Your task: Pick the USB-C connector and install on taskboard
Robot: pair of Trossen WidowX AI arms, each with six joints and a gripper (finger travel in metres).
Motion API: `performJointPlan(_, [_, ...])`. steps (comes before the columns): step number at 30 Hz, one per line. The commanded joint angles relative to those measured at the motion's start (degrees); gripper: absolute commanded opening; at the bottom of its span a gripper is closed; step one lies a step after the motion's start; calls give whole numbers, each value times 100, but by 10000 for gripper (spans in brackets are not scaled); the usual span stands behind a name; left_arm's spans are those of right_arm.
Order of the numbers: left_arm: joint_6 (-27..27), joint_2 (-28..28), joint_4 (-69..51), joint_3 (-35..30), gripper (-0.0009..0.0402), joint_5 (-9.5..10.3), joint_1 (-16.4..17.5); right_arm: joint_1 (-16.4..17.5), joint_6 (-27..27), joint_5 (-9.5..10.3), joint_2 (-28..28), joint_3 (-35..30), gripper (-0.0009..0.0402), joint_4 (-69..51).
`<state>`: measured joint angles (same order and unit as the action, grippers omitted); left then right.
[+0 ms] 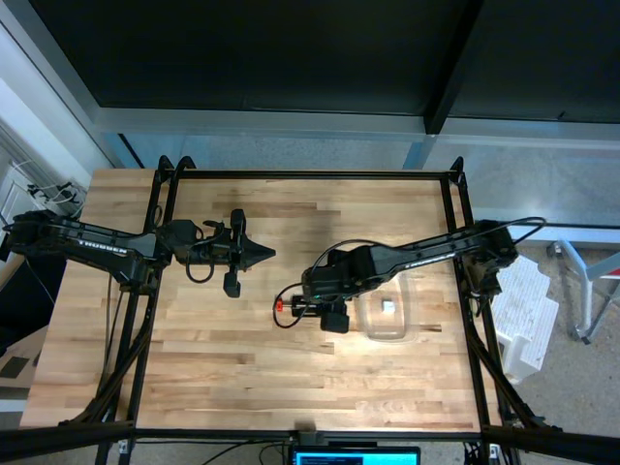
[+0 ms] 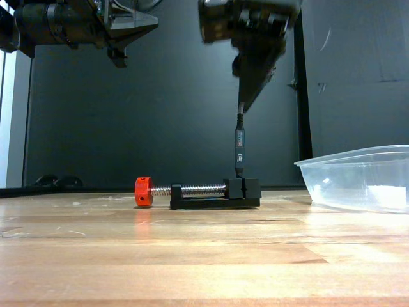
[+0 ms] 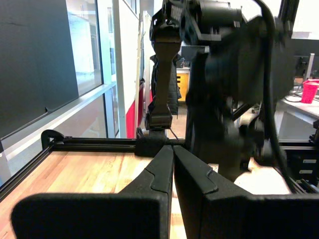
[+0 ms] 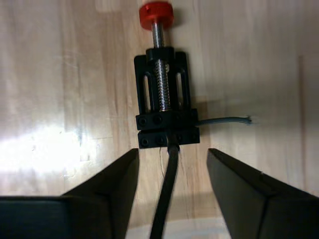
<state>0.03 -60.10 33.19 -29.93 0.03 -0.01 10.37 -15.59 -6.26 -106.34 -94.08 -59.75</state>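
Because the plug (image 2: pixel 239 148) stands upright with its lower end in the top of the block (image 2: pixel 216 194), at the end away from the red-orange knob (image 2: pixel 143 191), the install step looks as good as done, though how deep the tip sits cannot be told. The right gripper (image 4: pixel 172 153) hangs straight above it, pointing down. Its fingers (image 4: pixel 102 194) are spread wide, one on each side of the plug's dark stem with a clear gap to both, so nothing is being pinched. The plug seems to be held upright by the block alone, which is what a proper fit would give. The block lies flat on the worktop (image 2: pixel 192 256) with its threaded screw running level toward the knob. That makes a steady base for a push from directly overhead, which is probably why the arm is lined up along the plug's own axis. A thin loose wire (image 4: pixel 224 119) sticks out sideways from the block's end and touches neither finger. Near the block, on the right arm's side, sits a clear tray (image 2: pixel 339 176) with a small white piece (image 2: pixel 387 192) in it, apart from the work. The left gripper (image 3: pixel 173 149) is parked well off to the left, high over the worktop, its fingers (image 3: pixel 159 174) pressed together and empty, clear of the right arm's reach
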Motion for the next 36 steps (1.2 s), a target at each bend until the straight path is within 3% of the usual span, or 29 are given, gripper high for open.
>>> performJointPlan(1, [0, -2, 4, -2, 0, 0, 2, 2, 164, -11, 238, -15, 234, -20])
performJointPlan(11, [0, 0, -35, -2, 0, 0, 0, -4, 267, -13, 680, 52, 251, -129])
performJointPlan(17, [0, -2, -35, -2, 0, 0, 2, -72, 262, -13, 1060, 492, 246, 308])
performJointPlan(22, [0, 0, -31, -2, 0, 0, 0, -306, 472, -13, 1812, 1340, 189, 1694])
performJointPlan(34, [0, -2, -37, -2, 0, 0, 2, -837, 1121, 57, 3543, 3488, -4, 4903])
performJointPlan(36, [0, -2, -35, -2, 0, 0, 0, -918, 1145, 166, 3779, 3807, 5, 5307])
